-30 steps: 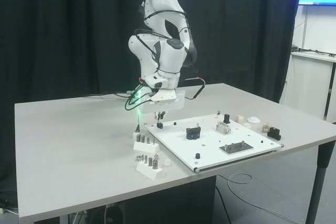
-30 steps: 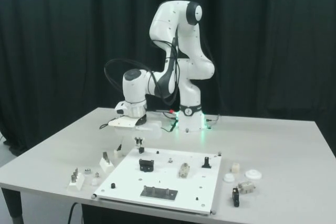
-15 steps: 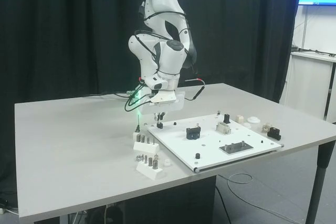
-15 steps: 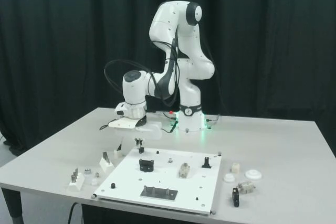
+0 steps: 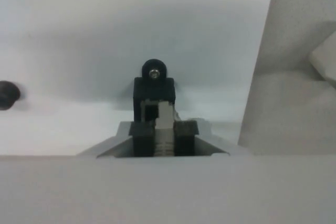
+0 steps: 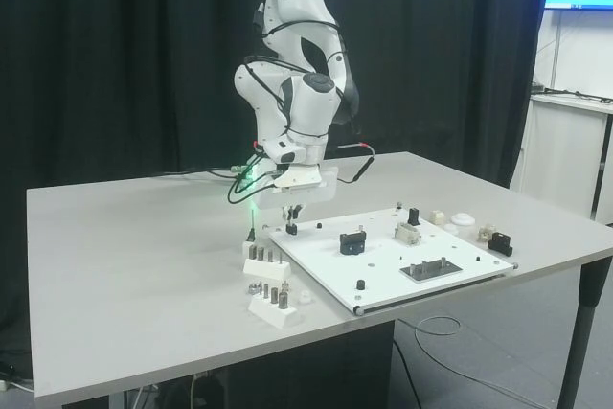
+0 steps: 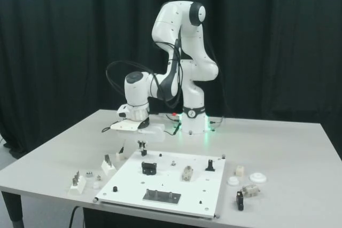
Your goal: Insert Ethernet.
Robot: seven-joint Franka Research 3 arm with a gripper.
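Wrist view, one plug (image 5: pixel 164 129), seemingly gripped

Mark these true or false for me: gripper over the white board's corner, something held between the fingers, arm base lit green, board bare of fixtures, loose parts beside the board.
1. The gripper hangs over a corner of the white board. True.
2. The fingers hold nothing. False: a plug sits between them.
3. Green light shows at the arm base. True.
4. The board carries no fixtures. False: several stand on it, such as a black block.
5. Loose parts lie on the table beside the board. True.
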